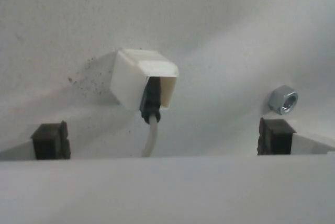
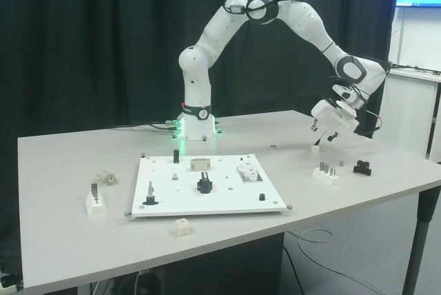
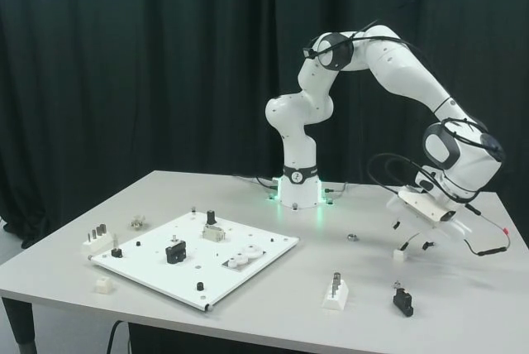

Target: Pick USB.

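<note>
Grey table [image 2: 62,171] carrying a white assembly board [image 2: 207,188] well apart from the white arm's gripper [image 2: 324,134], which hovers with jaws apart just above the USB. USB plug [image 1: 150,101], black with a white cable, upright in a white holder block [image 1: 141,77] on the table between the fingertips [image 1: 51,141]; steel nut [image 1: 283,100] lying near.

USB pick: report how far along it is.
Done: the arm has reached the far side of the table, and the gripper hangs open above the USB plug seated in its white holder. In hand: lining up, the plug lying between the fingertips in the wrist view. Left: descend, close, lift. A nut lies nearby.
</note>
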`<control>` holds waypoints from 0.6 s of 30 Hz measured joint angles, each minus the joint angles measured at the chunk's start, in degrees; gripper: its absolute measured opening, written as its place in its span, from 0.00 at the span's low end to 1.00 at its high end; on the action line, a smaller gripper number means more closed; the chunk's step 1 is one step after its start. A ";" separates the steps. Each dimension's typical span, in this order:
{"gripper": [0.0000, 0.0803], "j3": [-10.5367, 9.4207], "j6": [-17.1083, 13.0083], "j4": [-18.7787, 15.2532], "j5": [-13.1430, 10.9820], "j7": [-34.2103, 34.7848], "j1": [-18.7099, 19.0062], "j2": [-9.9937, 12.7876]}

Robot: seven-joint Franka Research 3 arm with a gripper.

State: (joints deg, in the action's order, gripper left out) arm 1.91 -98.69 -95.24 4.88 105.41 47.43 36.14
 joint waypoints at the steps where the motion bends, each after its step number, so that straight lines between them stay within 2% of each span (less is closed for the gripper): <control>1: 1.00 0.00 -0.04 -0.03 0.00 0.00 0.00 0.04; 13: 1.00 0.01 -0.63 -0.50 0.00 0.00 0.03 0.20; 14: 0.88 0.03 -0.72 -0.56 0.00 0.00 0.03 0.20; 18: 0.88 0.08 -0.82 -0.73 0.00 0.02 0.03 0.20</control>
State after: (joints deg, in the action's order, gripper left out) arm 2.00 -99.51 -95.97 4.88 105.43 47.47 36.34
